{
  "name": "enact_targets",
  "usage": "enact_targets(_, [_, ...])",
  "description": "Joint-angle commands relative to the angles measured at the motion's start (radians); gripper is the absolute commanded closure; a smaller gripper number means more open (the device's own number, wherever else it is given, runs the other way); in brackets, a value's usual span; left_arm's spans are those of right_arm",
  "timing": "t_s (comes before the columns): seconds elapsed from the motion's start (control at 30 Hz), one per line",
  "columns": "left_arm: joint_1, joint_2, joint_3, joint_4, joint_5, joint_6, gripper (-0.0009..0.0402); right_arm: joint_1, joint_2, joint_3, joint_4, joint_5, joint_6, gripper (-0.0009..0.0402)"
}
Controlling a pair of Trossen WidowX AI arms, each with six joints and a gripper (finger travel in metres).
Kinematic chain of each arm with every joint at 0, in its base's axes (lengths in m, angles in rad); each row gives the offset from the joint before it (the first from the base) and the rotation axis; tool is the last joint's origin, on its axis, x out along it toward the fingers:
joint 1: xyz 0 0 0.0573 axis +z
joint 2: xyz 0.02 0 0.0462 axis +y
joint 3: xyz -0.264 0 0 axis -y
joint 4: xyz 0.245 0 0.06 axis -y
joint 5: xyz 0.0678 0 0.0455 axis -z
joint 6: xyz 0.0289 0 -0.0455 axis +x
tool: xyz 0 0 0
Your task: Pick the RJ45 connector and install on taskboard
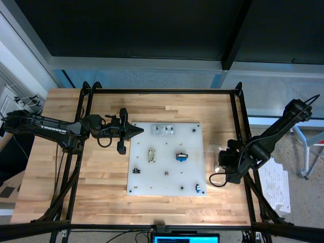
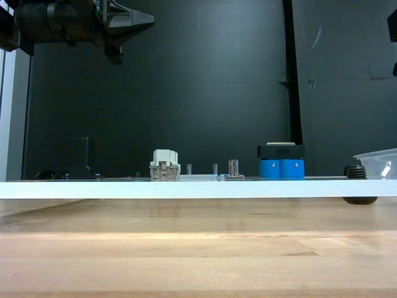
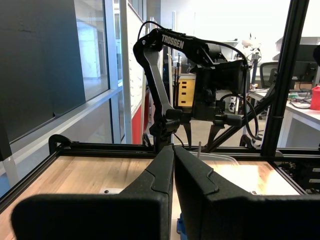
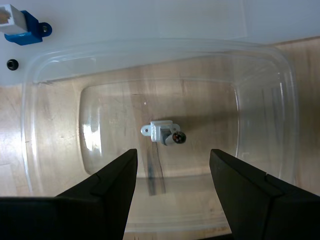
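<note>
The RJ45 connector [image 4: 156, 175] looks like a faint greyish-translucent piece lying in the clear tray [image 4: 260, 100], between my right gripper's open fingers. My right gripper [image 4: 172, 152] hangs over that tray [image 1: 214, 151] just off the taskboard's right edge, holding nothing. The white taskboard [image 1: 157, 177] lies mid-table, and its edge [image 2: 186, 188] runs across the low view. My left gripper [image 1: 134, 130] is shut and empty. It points right, high above the board's left edge [image 2: 146, 23], and its closed fingertips meet in the left wrist view [image 3: 173, 148].
A tiny whitish piece with a metal end [image 4: 164, 133] also lies in the tray. On the board stand a blue jack [image 4: 23, 26], a blue-and-black fitting [image 1: 181, 157], a grey connector [image 2: 164, 166] and silver posts [image 1: 164, 130]. A black frame surrounds the table.
</note>
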Motion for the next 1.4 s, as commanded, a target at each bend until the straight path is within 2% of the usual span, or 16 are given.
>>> enact_targets(0.03, [0.000, 0.000, 0.000, 0.000, 0.000, 0.000, 0.0393, -0.001, 0.000, -0.020, 0.031, 0.000, -0.010, 0.0195])
enact_targets(0.33, [0.000, 0.000, 0.000, 0.000, 0.000, 0.000, 0.0393, -0.033, 0.000, -0.067, 0.084, -0.008, -0.045, 0.0194])
enact_targets(0.63, [0.000, 0.000, 0.000, 0.000, 0.000, 0.000, 0.0393, -0.038, -0.001, -0.116, 0.133, -0.011, -0.054, 0.0194])
enact_targets(0.73, [0.000, 0.000, 0.000, 0.000, 0.000, 0.000, 0.0393, -0.042, -0.002, -0.140, 0.164, -0.027, -0.058, 0.0194])
enact_targets(1.13, [0.000, 0.000, 0.000, 0.000, 0.000, 0.000, 0.0393, -0.055, -0.002, -0.195, 0.243, -0.027, -0.088, 0.0195])
enact_targets(1.4, [0.000, 0.000, 0.000, 0.000, 0.000, 0.000, 0.0393, -0.057, -0.007, -0.200, 0.250, -0.022, -0.099, 0.0221])
